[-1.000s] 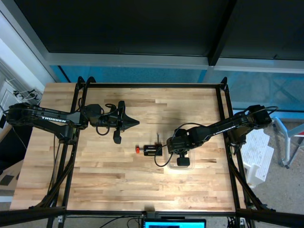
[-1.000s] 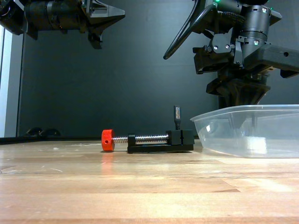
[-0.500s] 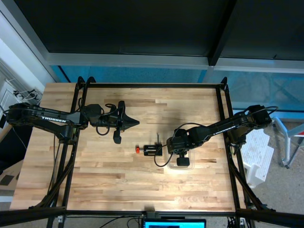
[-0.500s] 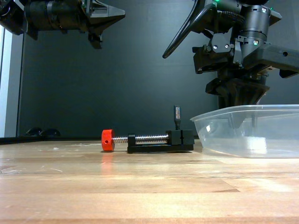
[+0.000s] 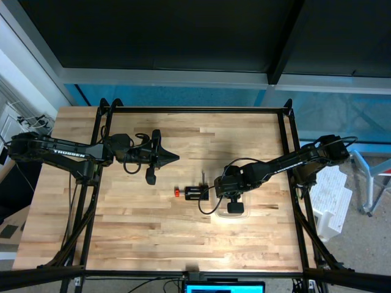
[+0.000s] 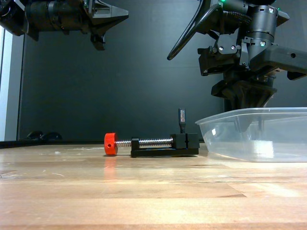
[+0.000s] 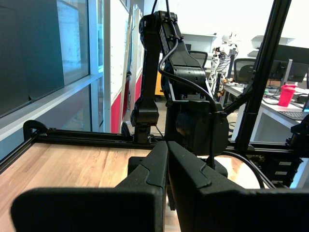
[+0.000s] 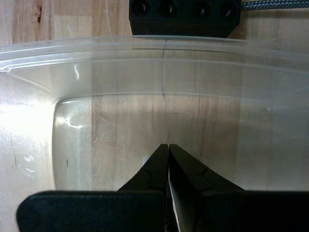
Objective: Pick the usb-c connector and install on the hub
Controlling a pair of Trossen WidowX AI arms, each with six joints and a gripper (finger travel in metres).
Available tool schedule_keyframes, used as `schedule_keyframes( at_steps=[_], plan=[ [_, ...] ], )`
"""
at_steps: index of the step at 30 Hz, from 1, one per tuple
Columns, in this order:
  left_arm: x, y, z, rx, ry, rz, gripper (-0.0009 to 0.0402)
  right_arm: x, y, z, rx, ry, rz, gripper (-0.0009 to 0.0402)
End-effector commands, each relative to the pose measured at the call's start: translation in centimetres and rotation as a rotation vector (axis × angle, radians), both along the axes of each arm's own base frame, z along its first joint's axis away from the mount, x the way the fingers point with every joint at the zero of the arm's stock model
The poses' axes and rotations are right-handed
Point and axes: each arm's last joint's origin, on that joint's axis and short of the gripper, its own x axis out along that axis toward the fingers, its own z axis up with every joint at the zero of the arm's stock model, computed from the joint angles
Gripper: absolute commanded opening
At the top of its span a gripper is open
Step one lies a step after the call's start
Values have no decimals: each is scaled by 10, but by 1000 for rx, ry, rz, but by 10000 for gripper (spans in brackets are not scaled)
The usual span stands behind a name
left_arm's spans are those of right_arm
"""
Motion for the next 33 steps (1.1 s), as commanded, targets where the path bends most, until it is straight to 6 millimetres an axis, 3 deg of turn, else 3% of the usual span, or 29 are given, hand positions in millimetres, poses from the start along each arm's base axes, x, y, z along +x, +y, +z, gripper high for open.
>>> schedule_keyframes(
  at_steps=[1, 19, 33],
  plan=[
    [0, 0, 0, 0, 0, 0, 0, 0, 0, 0, 1, 0, 0, 0],
    [0, 0, 0, 0, 0, 0, 0, -1, 0, 1, 0, 5, -1, 0],
    [0, 0, 0, 0, 0, 0, 0, -17, -4, 40, 11, -23, -14, 0]
  ],
)
